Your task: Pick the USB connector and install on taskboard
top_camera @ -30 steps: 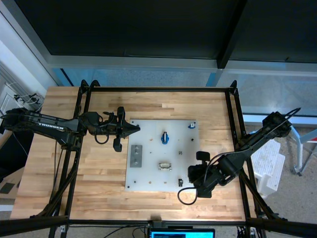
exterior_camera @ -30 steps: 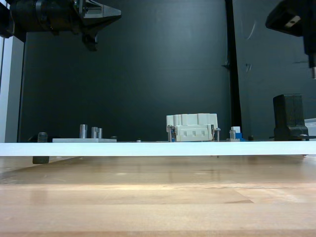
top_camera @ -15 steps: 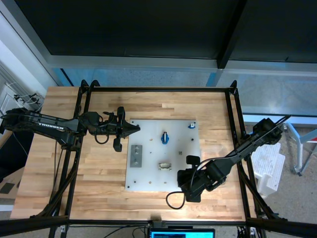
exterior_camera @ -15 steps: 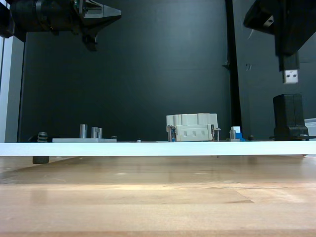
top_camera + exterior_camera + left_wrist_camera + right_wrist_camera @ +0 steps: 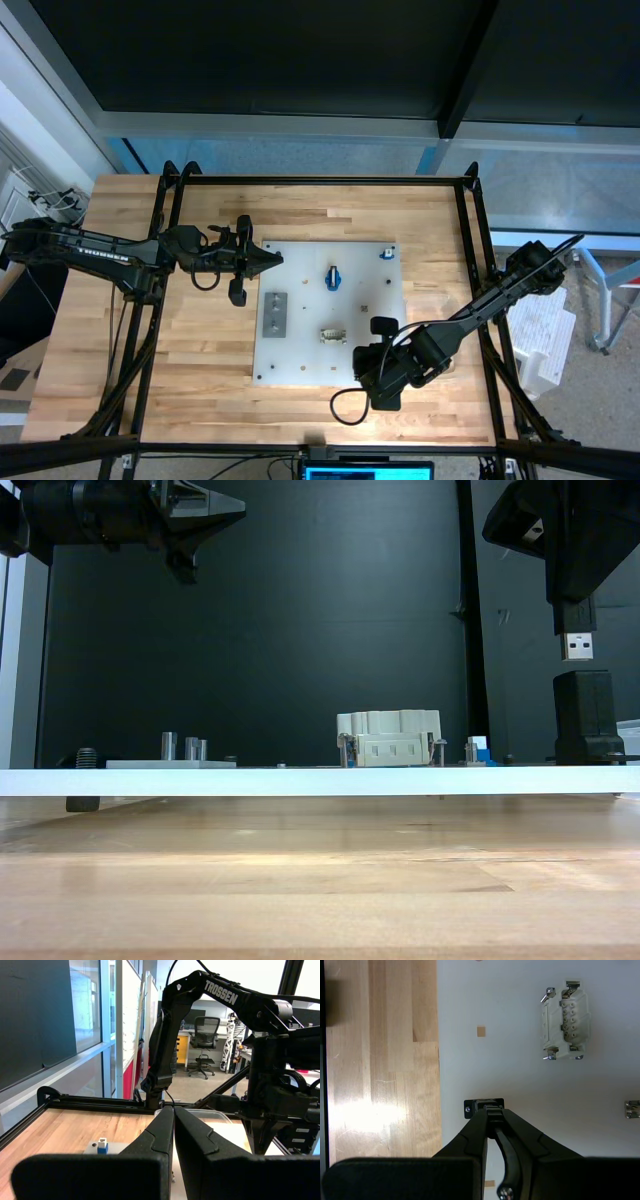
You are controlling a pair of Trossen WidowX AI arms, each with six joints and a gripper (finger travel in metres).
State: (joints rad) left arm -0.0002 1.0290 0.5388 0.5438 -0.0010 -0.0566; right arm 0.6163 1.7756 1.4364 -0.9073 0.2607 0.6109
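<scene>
In the low view the USB connector (image 5: 577, 645), a dark plug ending in a silvery metal stub, hangs just above the black socket (image 5: 587, 715) on the white taskboard (image 5: 300, 782). My right gripper (image 5: 568, 598) is shut on it, pointing straight down. Looking along that gripper, its fingers (image 5: 479, 1127) meet over the socket (image 5: 484, 1106) with the plug's cable (image 5: 507, 1170) between them. From above, the right gripper (image 5: 372, 376) covers the socket at the near right of the taskboard (image 5: 300, 300). My left gripper (image 5: 270, 258) is shut with nothing in it, hovering at the board's far left edge.
The board carries a blue upright part (image 5: 333, 277), a grey rectangular block (image 5: 273, 315) and a silver-beige multi-pin connector (image 5: 333, 336) just left of the socket. A small blue-white piece (image 5: 385, 253) sits at the far right corner. A black frame borders the wooden table.
My right gripper has moved left and down with the USB connector, bringing its metal stub to just above the black socket. The left arm has not moved.
</scene>
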